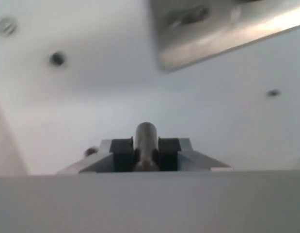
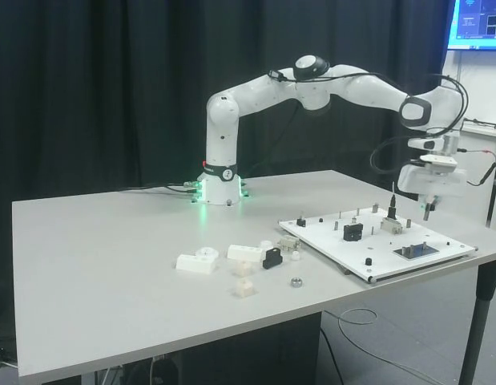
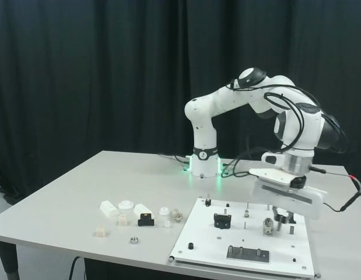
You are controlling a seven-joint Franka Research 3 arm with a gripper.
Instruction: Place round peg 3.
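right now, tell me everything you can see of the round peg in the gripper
The round peg is a short grey cylinder, metal by its look, with a rounded end. It is clamped between the two black fingertip pads of the gripper, which touch it on either side. It hangs upright over the white assembly board, clear of its surface.

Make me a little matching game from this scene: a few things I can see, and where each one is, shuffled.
Things:
1. round peg
2. white board
3. loose white blocks
4. green light

Places:
A. at the foot of the arm
B. between the fingers of the gripper
C. on the bare grey table, beside the board
D. lying under the gripper

Pairs: 1-B, 2-D, 3-C, 4-A
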